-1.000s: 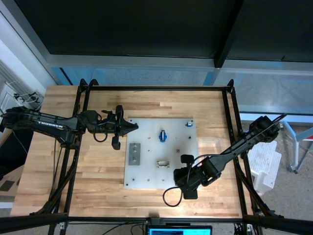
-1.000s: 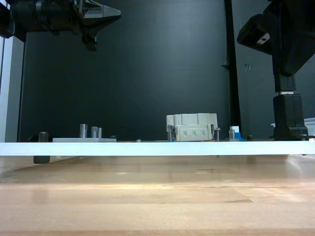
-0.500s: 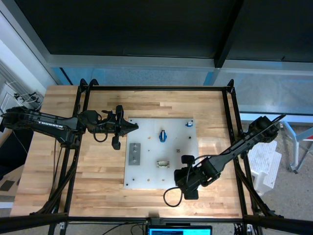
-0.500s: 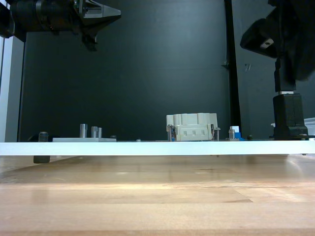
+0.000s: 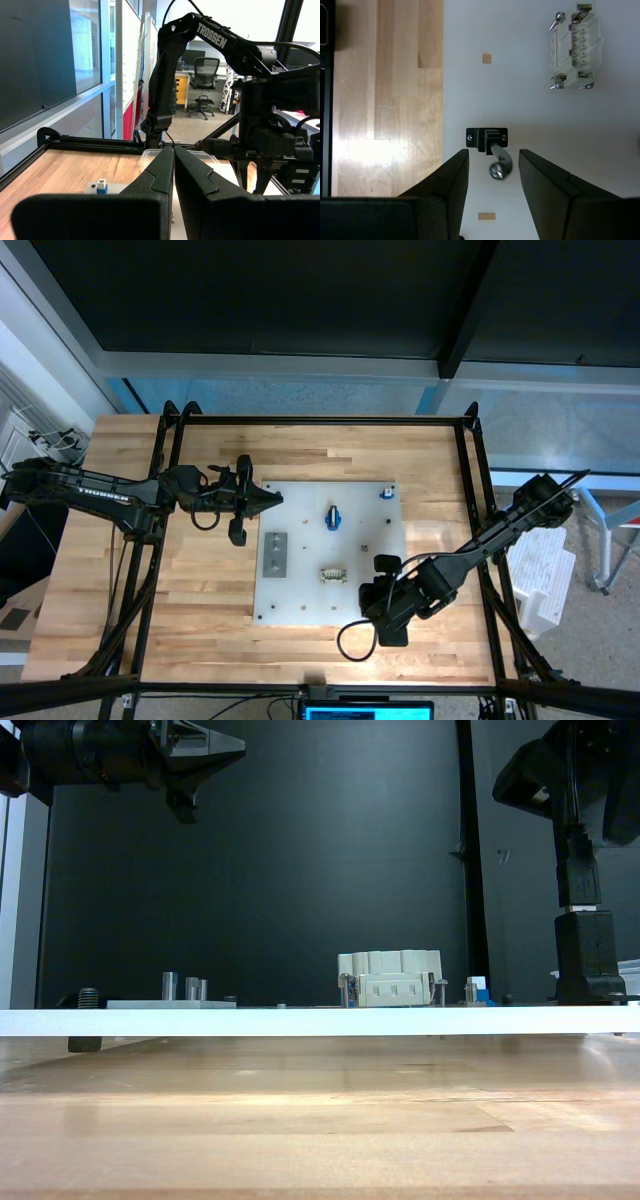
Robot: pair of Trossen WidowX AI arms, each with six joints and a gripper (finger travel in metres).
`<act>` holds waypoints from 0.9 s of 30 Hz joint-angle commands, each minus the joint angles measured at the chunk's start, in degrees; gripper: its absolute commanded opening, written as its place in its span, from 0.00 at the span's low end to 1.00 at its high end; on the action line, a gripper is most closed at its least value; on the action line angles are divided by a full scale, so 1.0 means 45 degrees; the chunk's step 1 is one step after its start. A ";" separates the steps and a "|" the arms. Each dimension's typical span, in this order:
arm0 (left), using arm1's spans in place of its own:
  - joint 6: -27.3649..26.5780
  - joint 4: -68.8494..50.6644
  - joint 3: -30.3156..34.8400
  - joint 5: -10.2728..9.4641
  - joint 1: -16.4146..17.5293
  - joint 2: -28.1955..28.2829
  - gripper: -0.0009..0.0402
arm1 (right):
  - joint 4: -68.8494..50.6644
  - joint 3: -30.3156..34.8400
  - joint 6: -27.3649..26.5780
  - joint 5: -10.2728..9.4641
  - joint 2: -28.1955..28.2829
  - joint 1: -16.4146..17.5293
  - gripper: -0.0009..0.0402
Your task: Pick the USB connector and install on taskboard
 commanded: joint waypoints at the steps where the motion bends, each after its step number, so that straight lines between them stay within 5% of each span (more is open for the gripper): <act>1: 0.0005 0.0000 0.0000 0.0005 0.0000 0.0000 0.02 | 0.0019 0.0044 -0.0010 0.0015 -0.0238 0.0000 0.40; 22: 0.0005 0.0000 0.0000 0.0005 0.0005 0.0000 0.02 | -0.0758 0.0044 -0.0850 -0.0087 -0.2516 -0.0918 0.42; 27: 0.0005 0.0000 0.0000 0.0005 0.0000 0.0000 0.02 | -0.0675 0.0044 -0.1452 -0.0068 -0.2637 -0.1409 0.33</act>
